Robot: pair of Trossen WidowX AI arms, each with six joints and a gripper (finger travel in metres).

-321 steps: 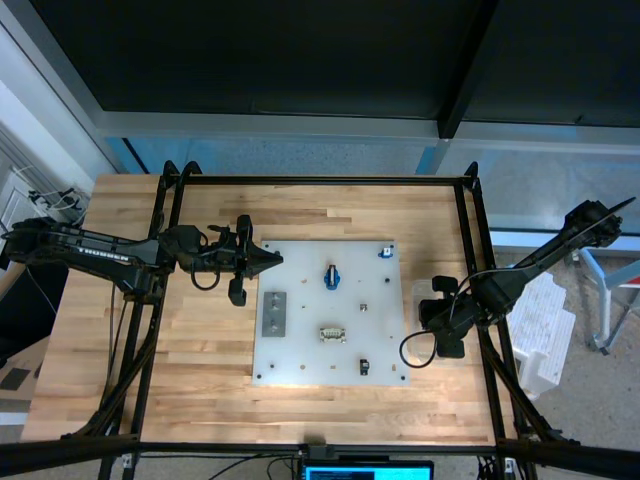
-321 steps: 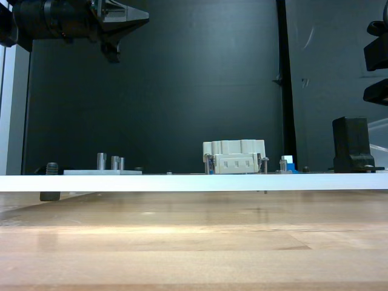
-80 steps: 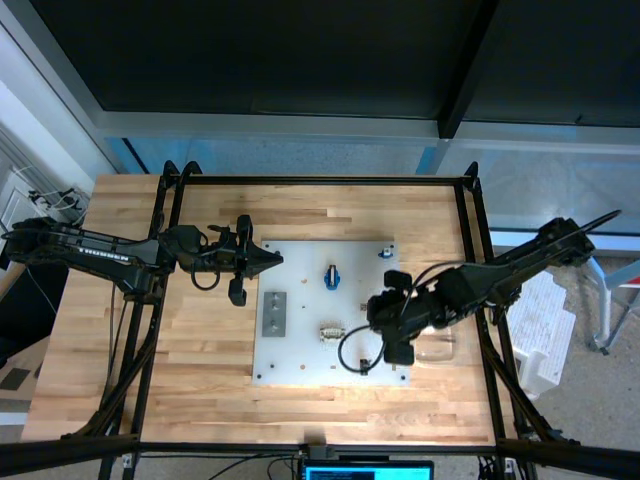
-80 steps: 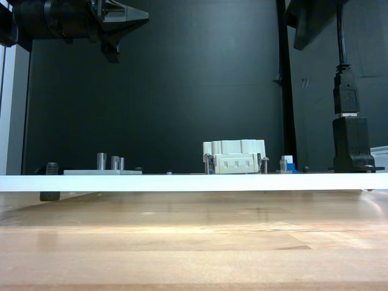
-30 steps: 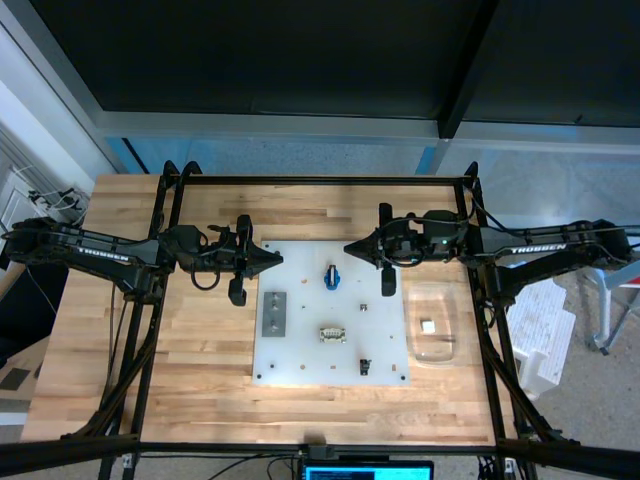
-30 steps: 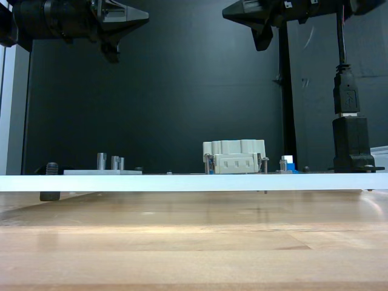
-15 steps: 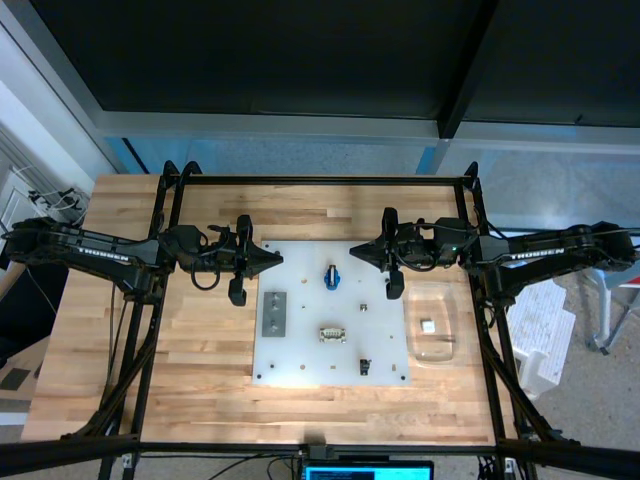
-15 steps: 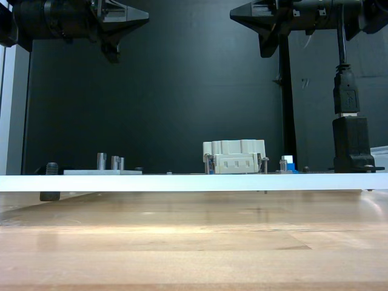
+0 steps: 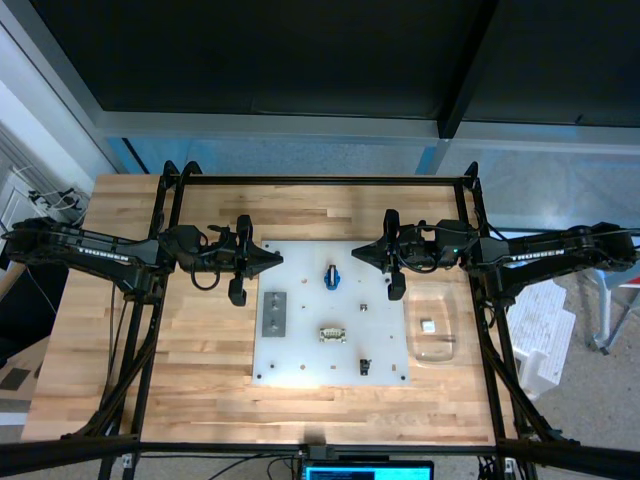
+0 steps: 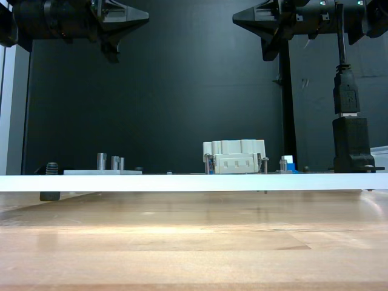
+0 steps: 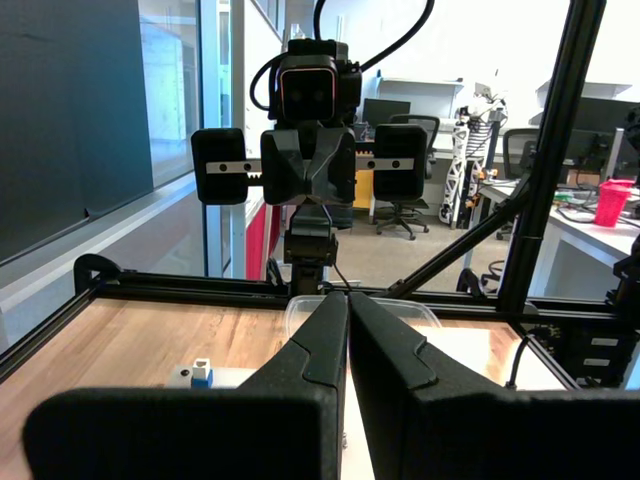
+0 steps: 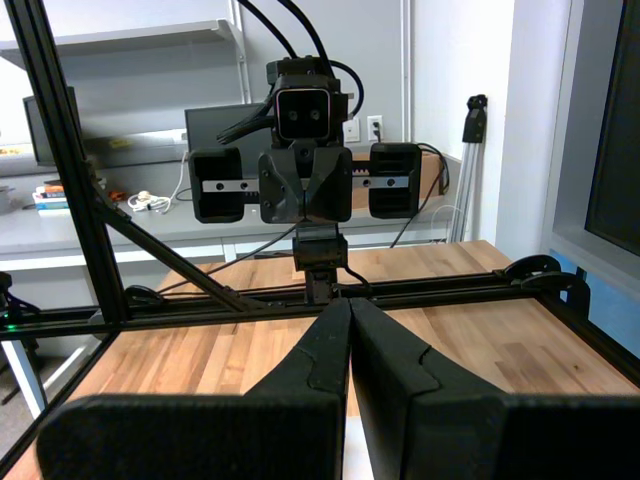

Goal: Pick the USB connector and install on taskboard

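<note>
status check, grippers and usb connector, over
Left gripper shut, high over taskboard left edge. Right gripper shut, empty, high over far-right corner. USB connector upright in black socket. Nothing obstructing.

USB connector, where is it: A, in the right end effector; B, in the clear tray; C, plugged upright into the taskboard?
C: the USB connector stands in a black socket on the taskboard; the left end effector and right end effector hang shut and empty, high over its far end.

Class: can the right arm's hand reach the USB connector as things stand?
Probably yes: the USB connector stands unobstructed near the front edge of the taskboard. The right hand hangs shut over its far right corner, the left hand over its far left.
</note>
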